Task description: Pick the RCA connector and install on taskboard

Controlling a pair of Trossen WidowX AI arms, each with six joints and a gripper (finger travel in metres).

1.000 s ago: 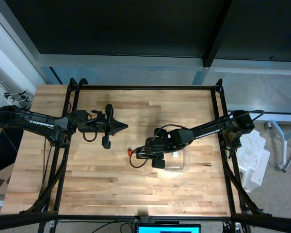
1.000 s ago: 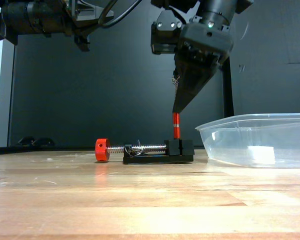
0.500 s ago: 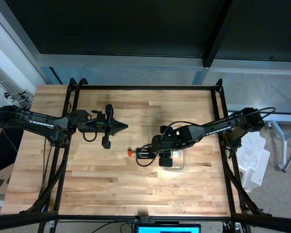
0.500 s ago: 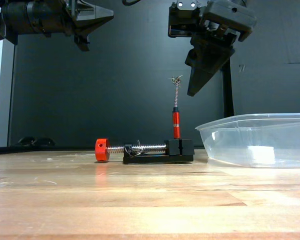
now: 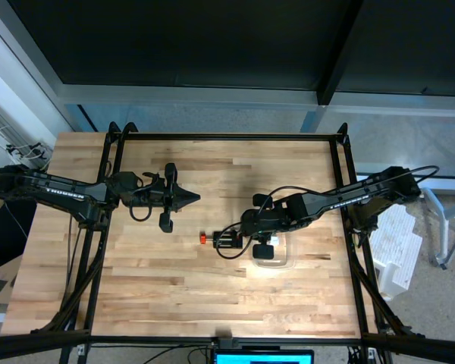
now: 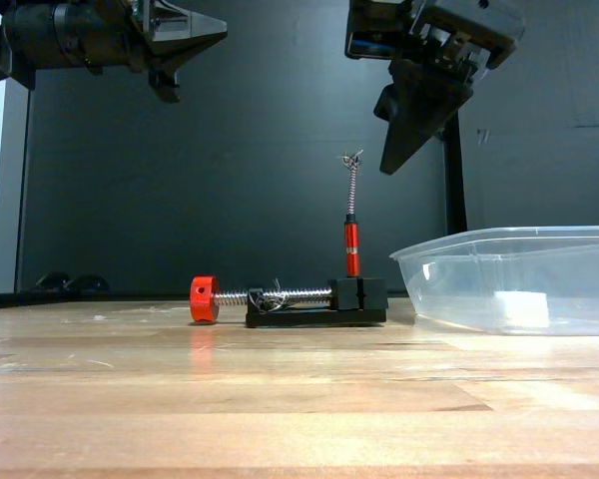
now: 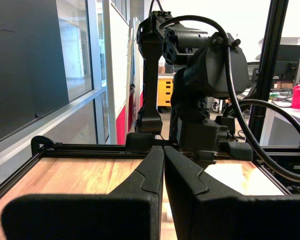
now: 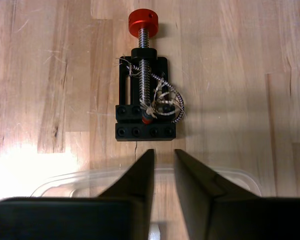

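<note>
1. Wooden table (image 5: 136, 265) fills your workspace, with a dark wall behind it in the low view.
2. Your clear plastic tray (image 6: 499, 274) sits on the wood just beside the right end of the taskboard (image 6: 314, 299).
3. Your left gripper (image 7: 163, 150) hangs high over the table's left half, well apart from the board, fingers pressed together, holding nothing.
4. Your right gripper (image 6: 384, 168) hovers above the board's tray-side end, fingers parted by a narrow gap, empty.
5. The taskboard lies flat, red knob (image 6: 204, 298) pointing left.
6. The RCA connector (image 6: 351, 249) stands upright in the board's right end, touching neither gripper.
</note>
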